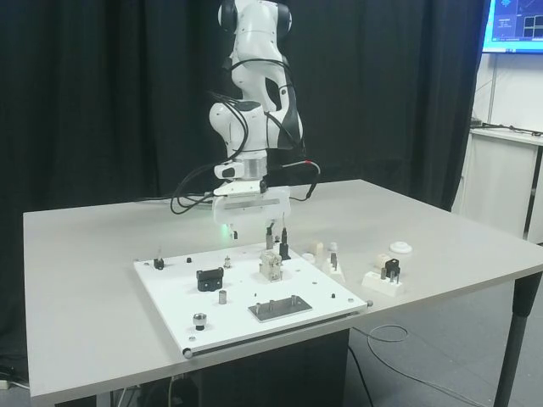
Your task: Insert square peg 4.
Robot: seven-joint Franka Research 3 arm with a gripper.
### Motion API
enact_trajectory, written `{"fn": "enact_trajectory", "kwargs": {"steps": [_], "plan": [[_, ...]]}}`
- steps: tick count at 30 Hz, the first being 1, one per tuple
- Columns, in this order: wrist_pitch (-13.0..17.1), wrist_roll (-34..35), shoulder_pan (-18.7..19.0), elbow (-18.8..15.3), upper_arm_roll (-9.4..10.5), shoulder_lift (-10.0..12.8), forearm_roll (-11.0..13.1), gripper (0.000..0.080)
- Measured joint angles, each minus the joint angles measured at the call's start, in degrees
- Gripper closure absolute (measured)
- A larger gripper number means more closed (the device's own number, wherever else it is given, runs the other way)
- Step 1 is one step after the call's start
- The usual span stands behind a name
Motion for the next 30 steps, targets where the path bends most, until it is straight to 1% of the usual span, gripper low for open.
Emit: {"fn": "enact_trajectory", "kwargs": {"steps": [16,30], "plan": [[-1.5,-1.0,0.2,0.0,0.00,-0.1,0.0,0.0003],[-1.5,-1.0,0.9,-0.1,0.00,0.1,0.0,0.0003]]}}
